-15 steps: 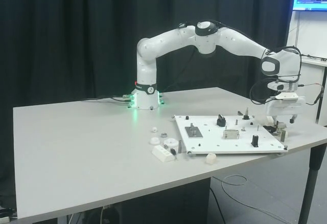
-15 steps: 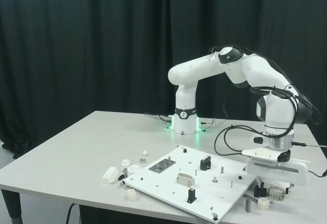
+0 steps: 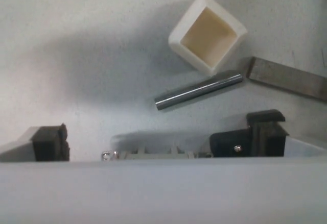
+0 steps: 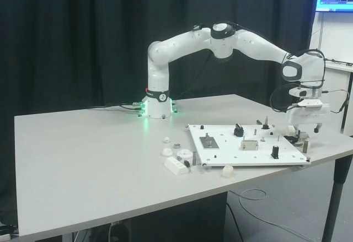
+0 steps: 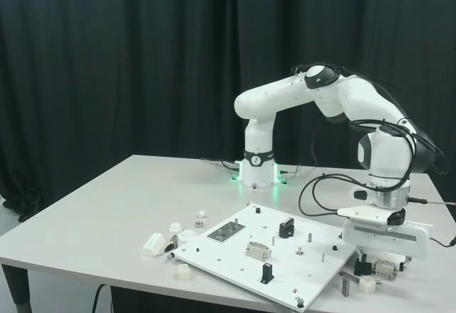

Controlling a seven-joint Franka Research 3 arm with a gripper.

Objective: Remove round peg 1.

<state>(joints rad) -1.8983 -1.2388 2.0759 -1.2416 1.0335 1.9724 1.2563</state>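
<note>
1. A round steel peg [image 3: 199, 90] lies flat on the grey table [image 5: 107, 213], off the board [image 5: 285, 270] and near its edge on the side away from the arm's base. We take it for peg 1, so the removal looks done.
2. Just beside it sit a white square cap [image 3: 207, 33] and a flat steel bar [image 3: 286, 78]. One end of the peg is very near the bar, though we cannot say whether they touch.
3. The gripper [image 4: 303, 132] hangs over this spot, above the peg and clear of it. We cannot tell whether its jaws are open or closed.
4. We judge the step in hand to be the retreat. It should go straight up until we clear the black connector [image 3: 250, 137] and the board's edge, and only then sideways.
5. A round peg rolls easily, so we avoid brushing it or the cap. A nudge could send it toward the table's edge.
6. If the peg is not peg 1, we look among the pegs [image 5: 309, 239] standing on the board.
</note>
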